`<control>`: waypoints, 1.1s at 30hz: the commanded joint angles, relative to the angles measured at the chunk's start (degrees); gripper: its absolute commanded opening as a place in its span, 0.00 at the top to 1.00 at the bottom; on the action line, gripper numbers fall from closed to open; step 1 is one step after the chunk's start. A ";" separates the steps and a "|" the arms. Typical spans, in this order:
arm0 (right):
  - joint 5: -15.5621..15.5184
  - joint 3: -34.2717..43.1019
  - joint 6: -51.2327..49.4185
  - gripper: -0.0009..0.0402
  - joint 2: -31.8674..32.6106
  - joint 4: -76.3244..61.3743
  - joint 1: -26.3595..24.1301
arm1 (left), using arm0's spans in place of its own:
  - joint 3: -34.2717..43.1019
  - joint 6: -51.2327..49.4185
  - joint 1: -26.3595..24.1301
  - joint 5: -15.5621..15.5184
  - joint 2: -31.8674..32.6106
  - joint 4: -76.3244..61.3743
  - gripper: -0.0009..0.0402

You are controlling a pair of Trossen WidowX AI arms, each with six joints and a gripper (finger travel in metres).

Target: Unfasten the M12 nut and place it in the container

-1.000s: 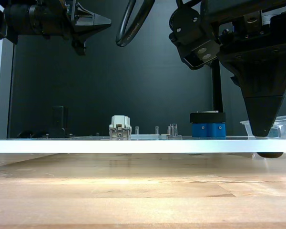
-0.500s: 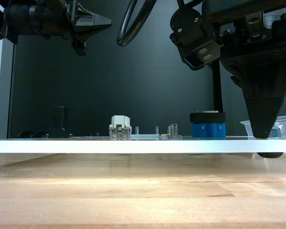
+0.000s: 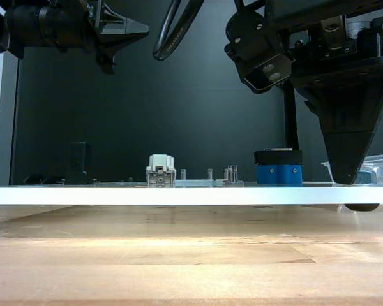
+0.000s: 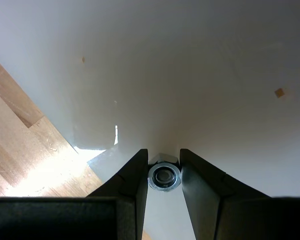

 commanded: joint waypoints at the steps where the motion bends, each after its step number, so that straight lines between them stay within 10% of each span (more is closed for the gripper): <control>1: -0.15 -0.02 -0.02 0.96 0.09 0.31 0.02 | 0.00 0.02 0.02 0.02 0.00 0.02 0.98; 33: -0.17 2.62 -4.26 0.96 -6.51 -5.44 -0.09 | 0.00 0.02 0.02 0.02 0.00 0.02 0.98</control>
